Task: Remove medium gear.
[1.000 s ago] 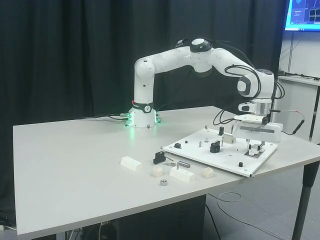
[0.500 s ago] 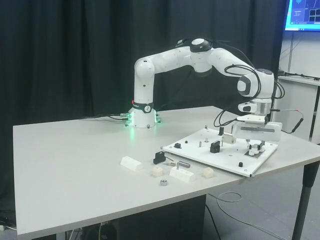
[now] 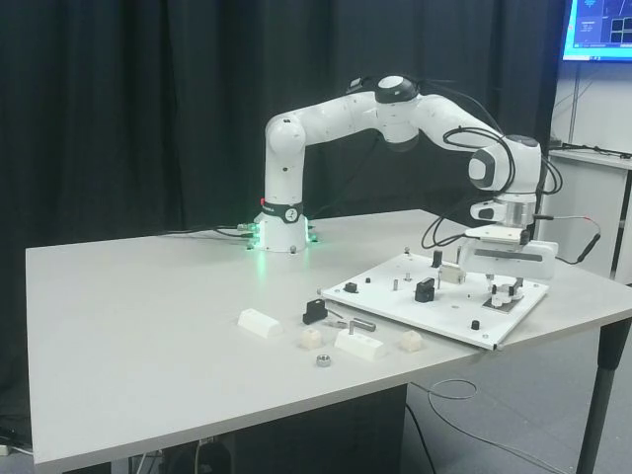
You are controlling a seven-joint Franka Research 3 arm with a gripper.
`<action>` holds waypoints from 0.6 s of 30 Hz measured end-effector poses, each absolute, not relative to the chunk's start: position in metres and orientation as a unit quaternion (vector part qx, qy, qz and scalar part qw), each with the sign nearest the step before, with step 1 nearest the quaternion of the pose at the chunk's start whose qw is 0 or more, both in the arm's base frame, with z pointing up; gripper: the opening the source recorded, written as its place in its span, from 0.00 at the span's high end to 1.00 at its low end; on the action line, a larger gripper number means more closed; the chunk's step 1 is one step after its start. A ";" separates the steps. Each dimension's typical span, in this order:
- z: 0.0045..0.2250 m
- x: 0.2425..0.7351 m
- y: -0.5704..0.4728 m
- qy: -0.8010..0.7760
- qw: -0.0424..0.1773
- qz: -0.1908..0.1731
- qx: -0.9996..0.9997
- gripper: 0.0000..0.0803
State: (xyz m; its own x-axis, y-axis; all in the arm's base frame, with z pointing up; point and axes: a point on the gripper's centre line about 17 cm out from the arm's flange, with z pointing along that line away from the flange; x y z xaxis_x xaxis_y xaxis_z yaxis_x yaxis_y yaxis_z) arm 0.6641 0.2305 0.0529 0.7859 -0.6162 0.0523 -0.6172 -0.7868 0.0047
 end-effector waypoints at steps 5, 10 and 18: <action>0.053 0.664 0.230 -0.317 0.011 0.024 0.948 0.65; 0.054 0.664 0.230 -0.349 0.010 0.024 0.937 0.65; 0.056 0.664 0.230 -0.384 0.009 0.024 0.923 0.65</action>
State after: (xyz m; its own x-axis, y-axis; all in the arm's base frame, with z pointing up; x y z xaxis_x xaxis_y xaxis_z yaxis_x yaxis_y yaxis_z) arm 0.6639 0.2302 0.0562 0.7034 -0.7090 0.0507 -0.7098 -0.7044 -0.0019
